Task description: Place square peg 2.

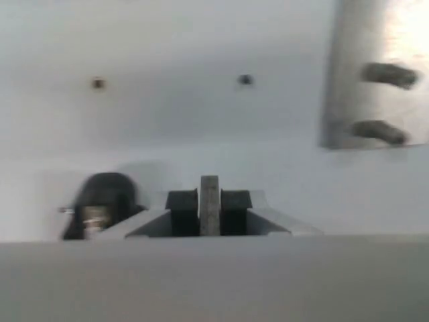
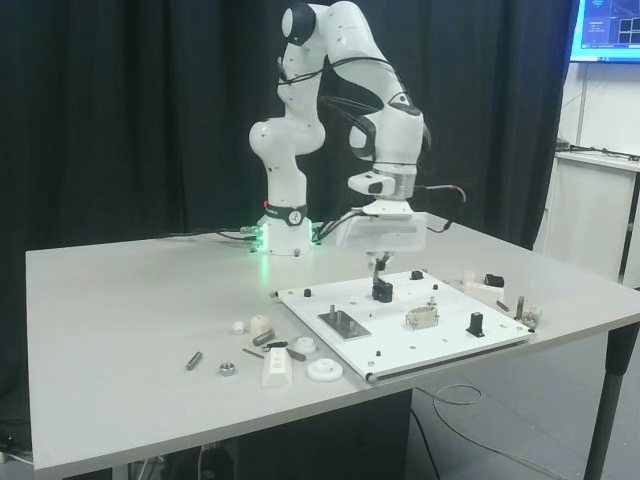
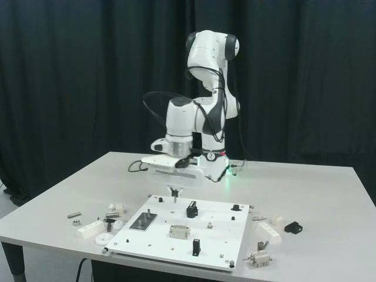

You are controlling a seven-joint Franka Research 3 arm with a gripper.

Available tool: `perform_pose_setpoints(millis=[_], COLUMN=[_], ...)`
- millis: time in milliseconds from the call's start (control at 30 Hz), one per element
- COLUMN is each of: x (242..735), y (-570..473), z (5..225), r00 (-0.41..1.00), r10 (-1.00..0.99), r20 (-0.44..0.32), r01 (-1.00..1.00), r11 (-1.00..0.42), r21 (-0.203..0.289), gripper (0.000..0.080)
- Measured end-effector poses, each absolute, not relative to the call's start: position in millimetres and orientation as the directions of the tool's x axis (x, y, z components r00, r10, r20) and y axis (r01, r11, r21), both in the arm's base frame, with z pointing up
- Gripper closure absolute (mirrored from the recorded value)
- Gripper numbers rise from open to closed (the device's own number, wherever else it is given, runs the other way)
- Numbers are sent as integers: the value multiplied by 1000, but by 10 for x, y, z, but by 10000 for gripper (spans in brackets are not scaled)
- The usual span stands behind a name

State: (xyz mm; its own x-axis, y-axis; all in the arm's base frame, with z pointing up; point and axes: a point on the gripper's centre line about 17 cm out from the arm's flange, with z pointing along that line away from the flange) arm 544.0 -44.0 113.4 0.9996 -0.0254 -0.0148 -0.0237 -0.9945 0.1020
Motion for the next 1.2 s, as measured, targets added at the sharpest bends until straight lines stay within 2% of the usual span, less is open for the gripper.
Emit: perform_pose_setpoints(millis=[500, 867, 1200], x=[5460, 5323, 5241], y=[-1360, -1877, -2346], z=[1358, 1327, 1248], r00=[1000, 999, 999], r10=[-7, 22, 32], r20=[-10, -23, -13], r01=[-6, 25, 34], r11=[-994, -993, -990], r21=[113, 116, 137], gripper=[736, 736, 736])
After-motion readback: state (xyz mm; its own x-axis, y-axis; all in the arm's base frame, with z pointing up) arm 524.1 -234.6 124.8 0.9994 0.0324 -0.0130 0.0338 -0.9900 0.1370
